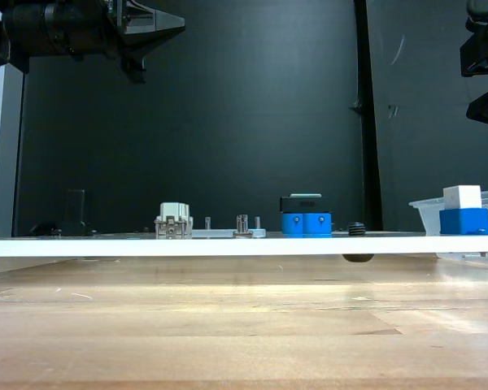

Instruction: Remove the rj45 connector and place it in the container

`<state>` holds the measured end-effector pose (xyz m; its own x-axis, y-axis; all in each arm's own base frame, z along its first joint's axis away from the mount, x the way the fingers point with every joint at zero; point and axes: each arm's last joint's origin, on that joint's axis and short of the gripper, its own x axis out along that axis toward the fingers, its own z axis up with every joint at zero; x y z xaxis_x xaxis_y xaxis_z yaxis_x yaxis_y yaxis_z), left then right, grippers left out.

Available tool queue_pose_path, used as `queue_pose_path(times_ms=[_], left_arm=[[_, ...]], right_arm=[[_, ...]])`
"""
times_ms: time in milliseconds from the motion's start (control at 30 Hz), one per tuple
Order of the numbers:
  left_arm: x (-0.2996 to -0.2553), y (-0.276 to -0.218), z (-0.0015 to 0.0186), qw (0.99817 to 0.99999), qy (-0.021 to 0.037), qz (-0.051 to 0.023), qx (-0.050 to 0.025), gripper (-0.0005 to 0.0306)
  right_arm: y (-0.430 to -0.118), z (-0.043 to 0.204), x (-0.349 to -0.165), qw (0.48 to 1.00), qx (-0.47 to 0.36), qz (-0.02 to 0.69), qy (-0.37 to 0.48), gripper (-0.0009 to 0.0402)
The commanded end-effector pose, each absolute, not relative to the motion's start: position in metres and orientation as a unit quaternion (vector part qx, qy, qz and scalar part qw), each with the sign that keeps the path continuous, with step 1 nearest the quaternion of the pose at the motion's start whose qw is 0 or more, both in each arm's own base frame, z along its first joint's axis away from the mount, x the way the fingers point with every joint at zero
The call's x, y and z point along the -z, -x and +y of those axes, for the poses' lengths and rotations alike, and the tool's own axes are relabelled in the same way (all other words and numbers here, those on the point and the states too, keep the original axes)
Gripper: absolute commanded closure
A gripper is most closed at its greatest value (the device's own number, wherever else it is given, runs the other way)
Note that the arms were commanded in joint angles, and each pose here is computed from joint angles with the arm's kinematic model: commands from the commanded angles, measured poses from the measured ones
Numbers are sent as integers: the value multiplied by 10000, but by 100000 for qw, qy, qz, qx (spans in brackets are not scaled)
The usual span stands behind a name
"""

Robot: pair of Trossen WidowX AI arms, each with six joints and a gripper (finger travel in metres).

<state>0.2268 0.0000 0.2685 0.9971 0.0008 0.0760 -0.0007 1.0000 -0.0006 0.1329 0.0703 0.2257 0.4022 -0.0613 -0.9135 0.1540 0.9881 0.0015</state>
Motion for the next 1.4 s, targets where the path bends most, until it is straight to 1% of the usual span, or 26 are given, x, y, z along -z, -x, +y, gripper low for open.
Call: queue_pose_path(times_ms=[33, 1400], left_arm=[[-2686, -2268, 1, 99926, 10, -3842, -38, 300], [-2686, -2268, 0, 99926, 11, -3842, -19, 300]], right_arm=[[-1329, 703, -2258, 83640, 6417, 54270, -4244, 192], [-1335, 706, -2261, 83847, 6336, 53964, -4185, 192]])
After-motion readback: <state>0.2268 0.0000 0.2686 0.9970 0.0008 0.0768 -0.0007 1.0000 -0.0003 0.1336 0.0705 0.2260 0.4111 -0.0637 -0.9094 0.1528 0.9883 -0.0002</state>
